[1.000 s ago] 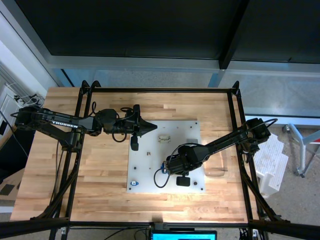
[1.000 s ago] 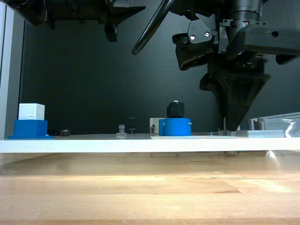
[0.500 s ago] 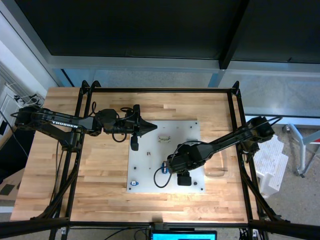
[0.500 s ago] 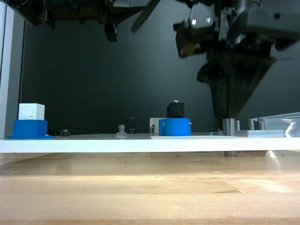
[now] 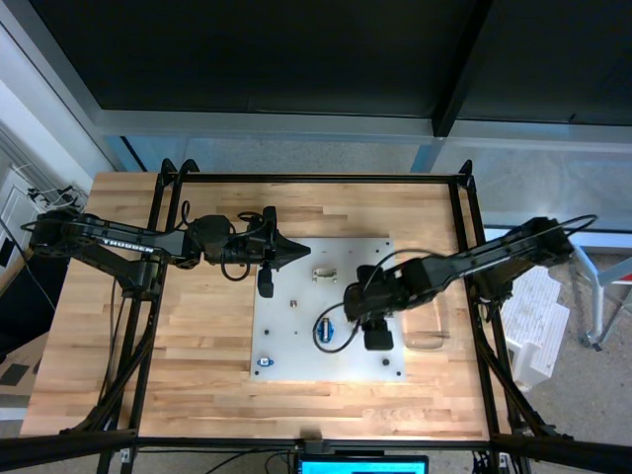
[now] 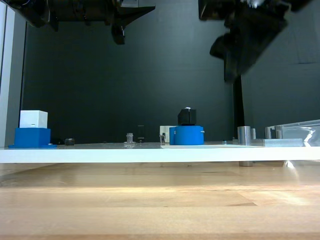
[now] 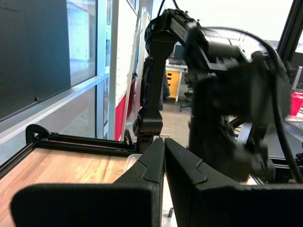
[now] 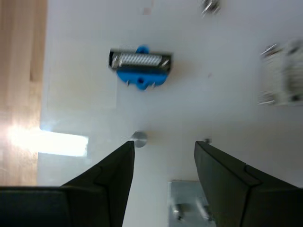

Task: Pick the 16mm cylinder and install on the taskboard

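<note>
High: right gripper (image 5: 348, 299) is above the middle of the taskboard (image 5: 296, 351). Left gripper (image 5: 299, 250) is parked over its far left corner.
Low: 16mm cylinder (image 6: 244, 135) stands upright in the board with a stub showing underneath, so it looks seated. Right gripper has lifted well clear; a second ago it was down on it.
Left wrist: fingers pressed together, empty.
Right wrist: fingers spread, holding nothing, cylinder just beside one. Keep retreating straight up, don't clip it.

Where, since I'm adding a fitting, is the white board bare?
Bare: the near strip of the taskboard, between the blue connector and its near edge. Crowded: mid-board, with the open right pincer above the 16mm cylinder; the shut left pincer hangs at the far edge.
</note>
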